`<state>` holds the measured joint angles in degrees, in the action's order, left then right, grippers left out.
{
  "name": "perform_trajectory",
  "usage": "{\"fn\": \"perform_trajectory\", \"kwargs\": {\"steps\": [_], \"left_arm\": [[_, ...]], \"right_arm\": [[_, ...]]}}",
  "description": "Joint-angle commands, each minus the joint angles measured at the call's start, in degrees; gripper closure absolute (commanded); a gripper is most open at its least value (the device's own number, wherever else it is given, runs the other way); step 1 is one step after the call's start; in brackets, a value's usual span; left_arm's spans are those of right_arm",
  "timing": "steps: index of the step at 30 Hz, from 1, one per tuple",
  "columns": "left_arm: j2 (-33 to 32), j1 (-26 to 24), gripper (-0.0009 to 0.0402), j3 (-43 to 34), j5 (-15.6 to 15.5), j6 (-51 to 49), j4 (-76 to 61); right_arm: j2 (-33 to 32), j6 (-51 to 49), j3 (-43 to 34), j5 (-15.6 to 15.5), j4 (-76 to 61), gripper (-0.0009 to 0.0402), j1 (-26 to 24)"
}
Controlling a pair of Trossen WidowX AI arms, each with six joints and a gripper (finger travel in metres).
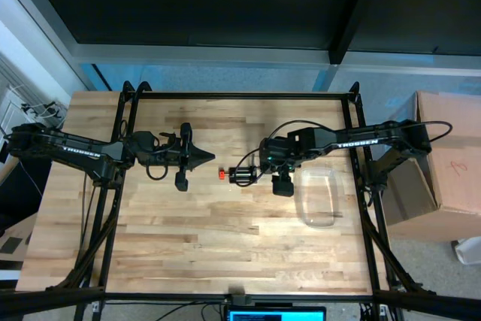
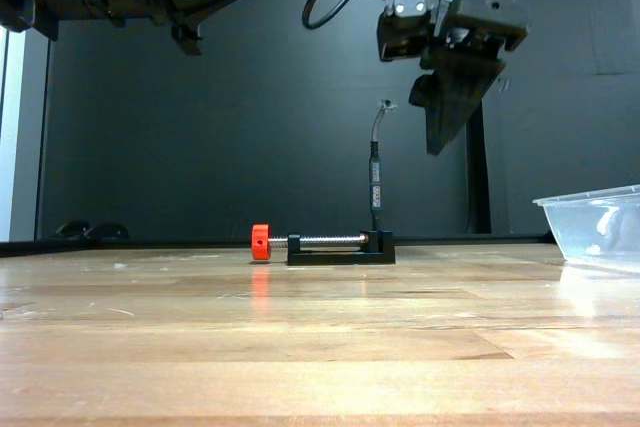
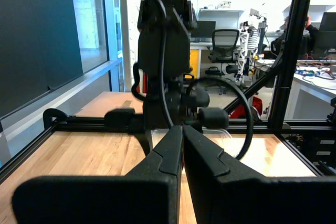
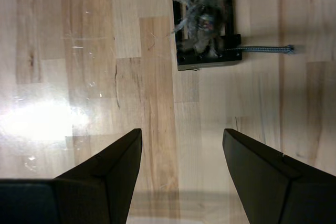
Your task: Remove the USB-C connector from the USB-C receptacle and place in the container
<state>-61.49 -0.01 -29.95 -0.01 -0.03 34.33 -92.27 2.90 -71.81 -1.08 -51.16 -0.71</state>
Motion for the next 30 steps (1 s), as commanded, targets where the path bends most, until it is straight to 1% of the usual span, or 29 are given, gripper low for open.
{"fn": "perform_trajectory", "kwargs": {"steps": [1,7,15,17,20,23,30], "left_arm": [[0.00,0.02,0.0393,0.00,0.00,0.02,0.00],[0.00,0.02,0.0393,0.00,0.00,0.02,0.00],[0.00,0.00,0.0393,0.00,0.00,0.02,0.00],[0.00,0.02,0.0393,0.00,0.00,0.02,0.00],[0.00,0.02,0.0393,0.00,0.00,0.02,0.00],[0.00,0.02,0.0393,0.00,0.00,0.02,0.00],[0.00,0.02,0.0393,0.00,0.00,0.02,0.00]], "right_arm": [[-1.73,-0.48,0.07,0.04,0.83,0.0191,-0.02],[-3.87,-0.85,0.07,0.02,2.32,0.0200,-0.02],[-4.72,-0.87,0.04,0.04,2.78,0.0202,-0.04],[-4.70,-0.74,0.04,0.24,3.06,0.0208,-0.04],[-4.70,-0.74,0.04,0.66,3.45,0.0235,-0.04],[-4.70,-0.85,0.04,1.51,3.43,0.0274,-0.11],[-4.70,-1.03,0.07,1.53,3.45,0.0364,-0.22]]}}
